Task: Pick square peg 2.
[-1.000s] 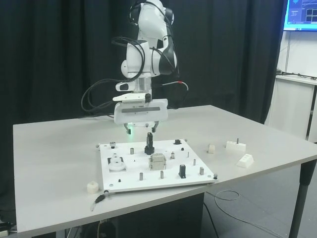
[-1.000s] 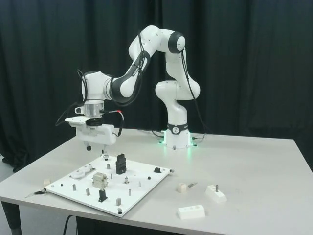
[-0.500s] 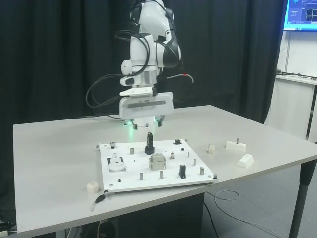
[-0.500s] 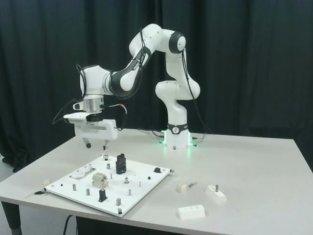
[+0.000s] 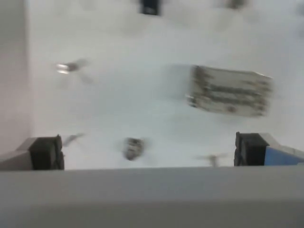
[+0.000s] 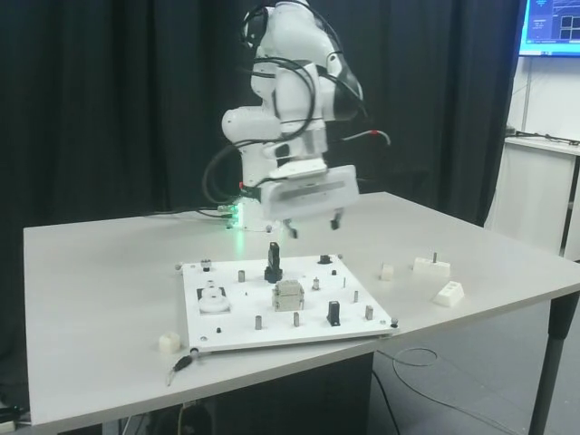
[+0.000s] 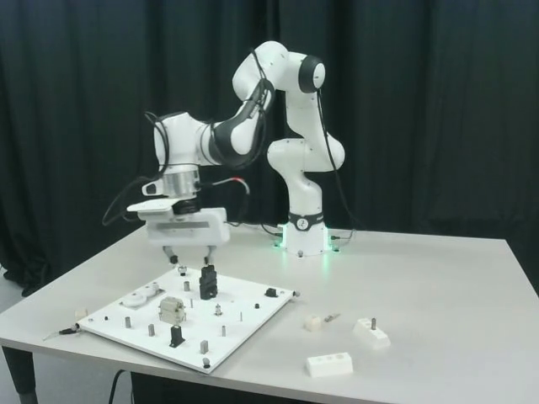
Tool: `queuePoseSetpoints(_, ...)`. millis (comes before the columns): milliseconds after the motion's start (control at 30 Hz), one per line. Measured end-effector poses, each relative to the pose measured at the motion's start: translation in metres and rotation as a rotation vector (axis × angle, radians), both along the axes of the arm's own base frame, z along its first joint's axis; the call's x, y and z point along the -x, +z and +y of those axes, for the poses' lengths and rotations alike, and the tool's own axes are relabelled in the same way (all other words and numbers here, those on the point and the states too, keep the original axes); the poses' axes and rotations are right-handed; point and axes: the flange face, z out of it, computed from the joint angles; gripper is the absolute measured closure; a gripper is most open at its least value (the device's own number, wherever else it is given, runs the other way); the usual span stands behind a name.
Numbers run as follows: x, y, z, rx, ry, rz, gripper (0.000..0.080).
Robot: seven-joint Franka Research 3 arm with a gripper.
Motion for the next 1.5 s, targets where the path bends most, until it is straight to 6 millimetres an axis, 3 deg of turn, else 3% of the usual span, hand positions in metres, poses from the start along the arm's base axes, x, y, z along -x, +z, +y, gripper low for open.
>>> queuePoseSetpoints(400,-0.025,0.001,0.091,-0.029,0.121,-0.007,0.0003)
queuePoseSetpoints(900,-0.038,0.009,0.206,-0.039,0.204,-0.012,0.0003)
queuePoseSetpoints(1167,-0.036,0.002,0.247,-0.021,0.235,-0.002,0.0003)
queuePoseSetpoints(1500,-0.034,-0.020,0.291,0.010,0.306,0.005,0.0003)
